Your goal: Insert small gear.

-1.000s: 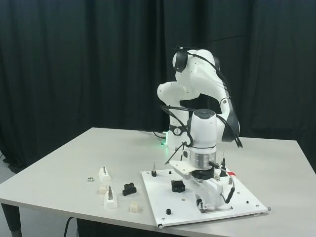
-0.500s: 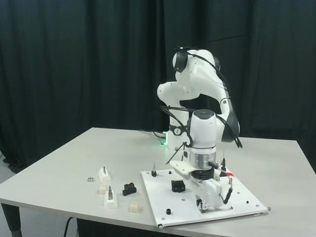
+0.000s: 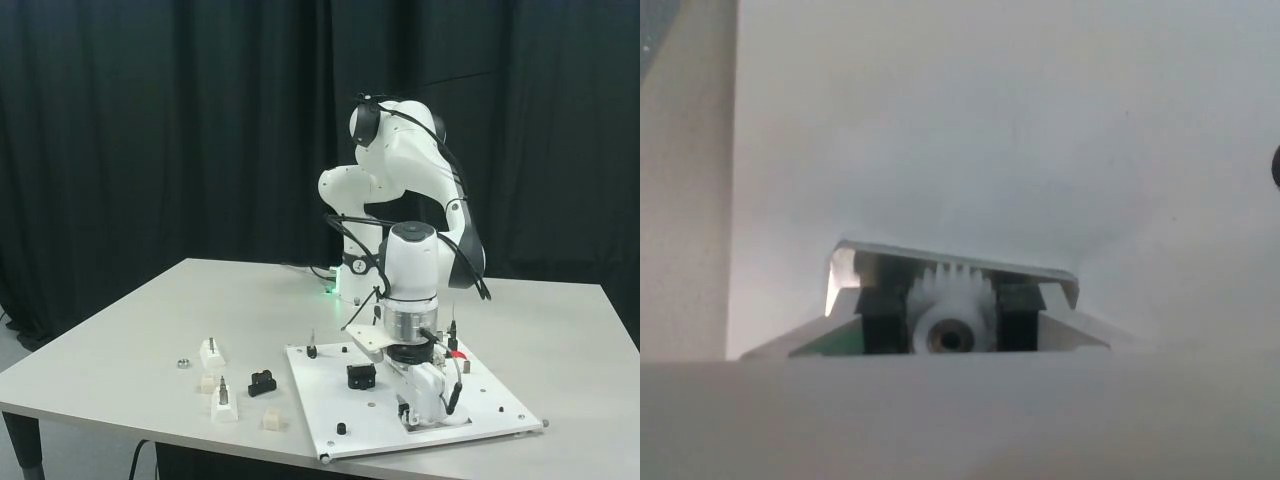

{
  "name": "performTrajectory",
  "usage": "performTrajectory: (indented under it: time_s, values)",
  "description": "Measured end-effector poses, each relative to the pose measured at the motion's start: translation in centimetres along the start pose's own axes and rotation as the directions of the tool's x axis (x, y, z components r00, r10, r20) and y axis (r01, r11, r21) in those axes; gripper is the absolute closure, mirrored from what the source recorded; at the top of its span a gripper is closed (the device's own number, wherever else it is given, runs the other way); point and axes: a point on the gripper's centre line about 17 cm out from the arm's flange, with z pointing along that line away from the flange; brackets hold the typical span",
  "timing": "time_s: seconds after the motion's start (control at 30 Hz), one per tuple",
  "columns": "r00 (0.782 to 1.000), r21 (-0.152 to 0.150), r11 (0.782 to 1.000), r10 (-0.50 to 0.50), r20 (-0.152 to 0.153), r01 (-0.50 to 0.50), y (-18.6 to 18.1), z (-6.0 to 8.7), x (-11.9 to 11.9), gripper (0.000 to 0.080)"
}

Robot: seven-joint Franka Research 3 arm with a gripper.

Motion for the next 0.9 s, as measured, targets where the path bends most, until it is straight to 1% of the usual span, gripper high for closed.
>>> performTrajectory:
  time_s: [0.3, 0.47, 0.57, 0.67, 0.7, 0.87, 0.9]
  values:
    - [1.0, 0.0, 1.0, -0.02, -0.001, 0.02, 0.0, -0.1, 0.0, 0.0614]
    - [0.999, -0.002, 0.999, -0.045, -0.007, 0.045, -0.1, -0.2, 0.1, 0.0614]
    - [0.998, 0.0, 0.999, -0.053, -0.015, 0.053, -0.3, -0.6, 0.2, 0.0614]
    - [0.998, -0.001, 0.998, -0.057, -0.015, 0.057, -0.4, -1.3, 0.2, 0.0614]
    - [0.998, -0.001, 0.998, -0.058, -0.014, 0.058, -0.5, -1.5, 0.2, 0.0186]
    - [0.998, -0.009, 0.998, -0.065, -0.013, 0.065, -0.4, -2.8, 0.3, 0.0186]
    - [0.998, -0.01, 0.998, -0.067, -0.014, 0.067, -0.4, -3.0, 0.3, 0.0051]
